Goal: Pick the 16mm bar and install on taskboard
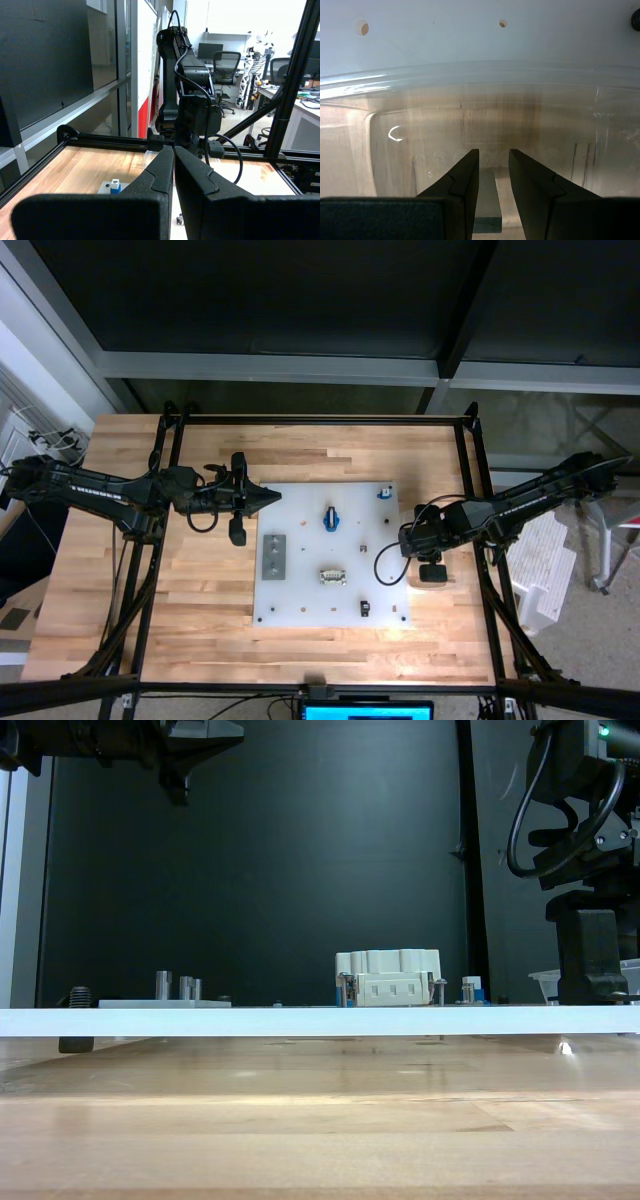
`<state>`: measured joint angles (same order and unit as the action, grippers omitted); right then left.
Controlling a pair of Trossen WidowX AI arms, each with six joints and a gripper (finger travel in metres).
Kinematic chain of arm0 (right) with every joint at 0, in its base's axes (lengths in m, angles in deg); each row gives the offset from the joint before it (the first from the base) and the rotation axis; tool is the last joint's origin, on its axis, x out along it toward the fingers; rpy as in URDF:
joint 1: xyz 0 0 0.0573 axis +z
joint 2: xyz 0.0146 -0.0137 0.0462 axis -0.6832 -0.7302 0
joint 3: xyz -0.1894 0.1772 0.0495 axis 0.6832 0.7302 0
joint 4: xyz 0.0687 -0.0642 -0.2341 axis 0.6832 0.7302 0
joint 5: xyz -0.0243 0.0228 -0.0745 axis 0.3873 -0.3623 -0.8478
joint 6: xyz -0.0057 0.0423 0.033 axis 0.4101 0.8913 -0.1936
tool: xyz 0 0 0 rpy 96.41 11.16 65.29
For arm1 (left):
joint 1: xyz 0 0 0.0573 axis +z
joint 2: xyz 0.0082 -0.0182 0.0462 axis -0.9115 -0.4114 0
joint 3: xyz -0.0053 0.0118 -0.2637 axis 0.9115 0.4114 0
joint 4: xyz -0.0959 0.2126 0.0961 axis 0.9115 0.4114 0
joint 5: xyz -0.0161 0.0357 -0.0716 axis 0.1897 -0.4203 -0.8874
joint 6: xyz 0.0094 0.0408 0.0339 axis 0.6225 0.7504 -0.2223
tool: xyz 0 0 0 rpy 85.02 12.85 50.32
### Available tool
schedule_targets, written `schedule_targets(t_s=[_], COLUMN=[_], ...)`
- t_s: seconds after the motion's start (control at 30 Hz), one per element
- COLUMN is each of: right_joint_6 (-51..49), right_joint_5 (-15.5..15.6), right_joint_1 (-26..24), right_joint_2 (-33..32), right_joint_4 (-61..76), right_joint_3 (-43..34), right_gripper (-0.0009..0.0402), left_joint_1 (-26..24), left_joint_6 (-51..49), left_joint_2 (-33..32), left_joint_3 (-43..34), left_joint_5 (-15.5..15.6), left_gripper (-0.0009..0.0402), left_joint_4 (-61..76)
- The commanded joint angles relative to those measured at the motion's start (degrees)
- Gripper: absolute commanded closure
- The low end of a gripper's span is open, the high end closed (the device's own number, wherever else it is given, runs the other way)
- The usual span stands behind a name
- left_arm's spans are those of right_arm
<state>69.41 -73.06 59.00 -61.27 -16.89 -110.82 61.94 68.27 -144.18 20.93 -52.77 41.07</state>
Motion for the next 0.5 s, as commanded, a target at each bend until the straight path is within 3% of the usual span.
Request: schedule_targets(t_s=[0.03,0.37,0.5], right_joint_6=[0.0,1.5,1.5], right_joint_5=[0.0,0.1,1.6], right_joint_1=[0.0,0.0,0.1], right_joint_2=[0.0,0.0,0.1], right_joint_4=[0.0,0.8,0.8], right_joint_3=[0.0,-0.2,-0.2], right_gripper=[0.0313,0.0313,0.0308], left_joint_1=[0.0,0.0,0.0], left_joint_6=[0.0,0.0,0.0], left_joint_2=[0.0,0.0,0.0], left_joint_3=[0.0,0.0,0.0], left_joint_5=[0.0,0.0,0.0], left_gripper=[0.0393,0.0393,0.0393], left_joint_4=[0.0,0.0,0.0])
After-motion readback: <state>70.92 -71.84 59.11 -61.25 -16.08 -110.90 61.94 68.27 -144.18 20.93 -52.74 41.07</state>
